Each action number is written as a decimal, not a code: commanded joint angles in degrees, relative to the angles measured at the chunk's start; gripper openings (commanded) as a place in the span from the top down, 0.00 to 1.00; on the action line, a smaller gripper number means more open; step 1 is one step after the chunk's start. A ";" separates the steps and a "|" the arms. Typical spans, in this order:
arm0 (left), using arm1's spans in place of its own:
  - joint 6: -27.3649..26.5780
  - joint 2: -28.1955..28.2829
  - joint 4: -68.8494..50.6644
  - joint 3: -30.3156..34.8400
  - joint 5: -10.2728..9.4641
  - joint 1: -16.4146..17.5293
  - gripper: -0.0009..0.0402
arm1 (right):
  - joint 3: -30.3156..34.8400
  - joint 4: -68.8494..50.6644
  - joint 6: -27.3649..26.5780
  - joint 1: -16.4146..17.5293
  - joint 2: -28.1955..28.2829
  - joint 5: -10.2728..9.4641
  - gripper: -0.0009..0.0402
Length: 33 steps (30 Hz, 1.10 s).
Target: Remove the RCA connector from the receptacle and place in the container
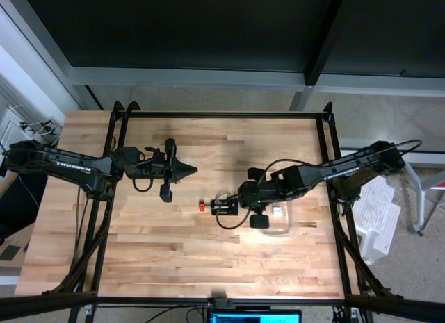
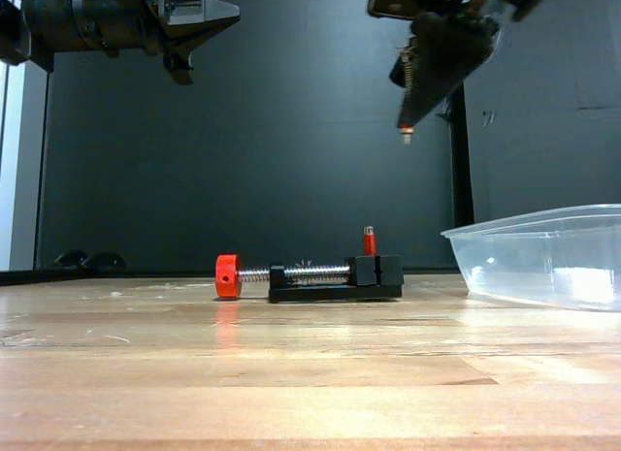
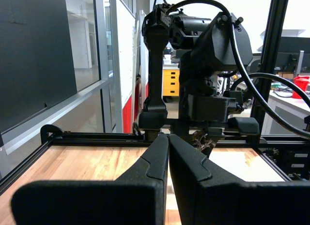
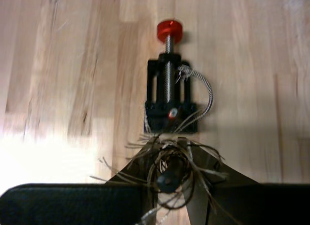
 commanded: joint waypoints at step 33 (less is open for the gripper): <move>0.02 0.02 0.02 0.02 0.02 0.02 0.98 | -21.79 -8.59 11.76 2.01 -14.93 -0.04 0.92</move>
